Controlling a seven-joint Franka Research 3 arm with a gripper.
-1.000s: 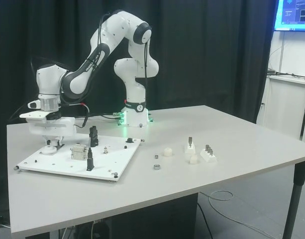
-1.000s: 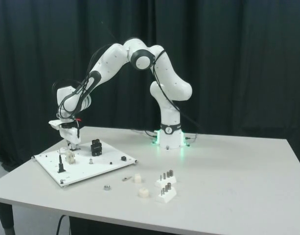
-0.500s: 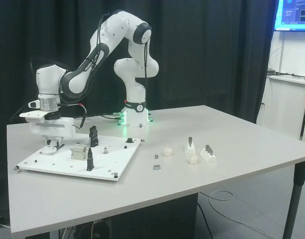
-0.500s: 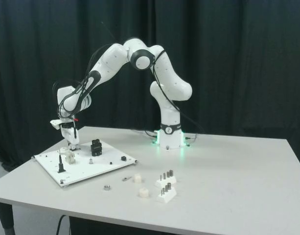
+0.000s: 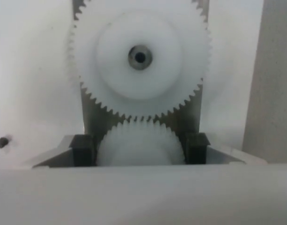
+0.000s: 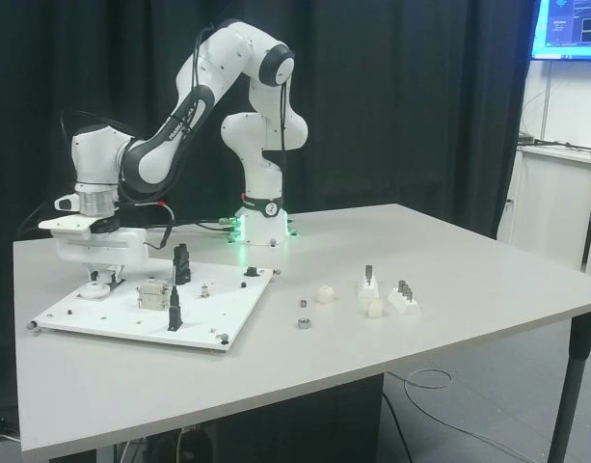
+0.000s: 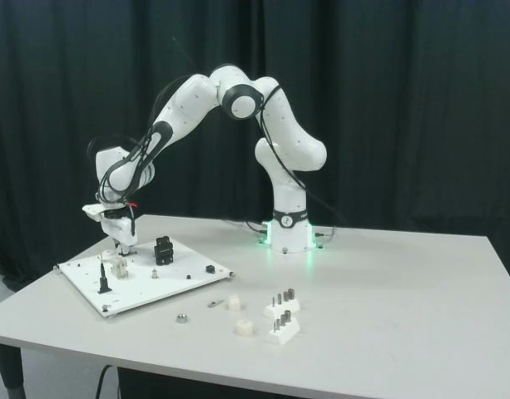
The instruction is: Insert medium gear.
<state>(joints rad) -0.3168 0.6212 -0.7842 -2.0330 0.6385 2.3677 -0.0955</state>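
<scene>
— Where is the gear?
— The smaller white gear [image 5: 139, 144] sits between the two black fingers [image 5: 82, 149], its teeth meshing with a larger white gear [image 5: 139, 58] on the white board [image 6: 131, 313].
— And the gripper [image 5: 139, 150]?
— Closed on that smaller gear, low over the board's far corner.

White arm [image 7: 205, 100] over white board [image 7: 180, 283] on grey table [image 7: 388, 283], end effector [image 7: 121, 246] low at board's far corner.
</scene>
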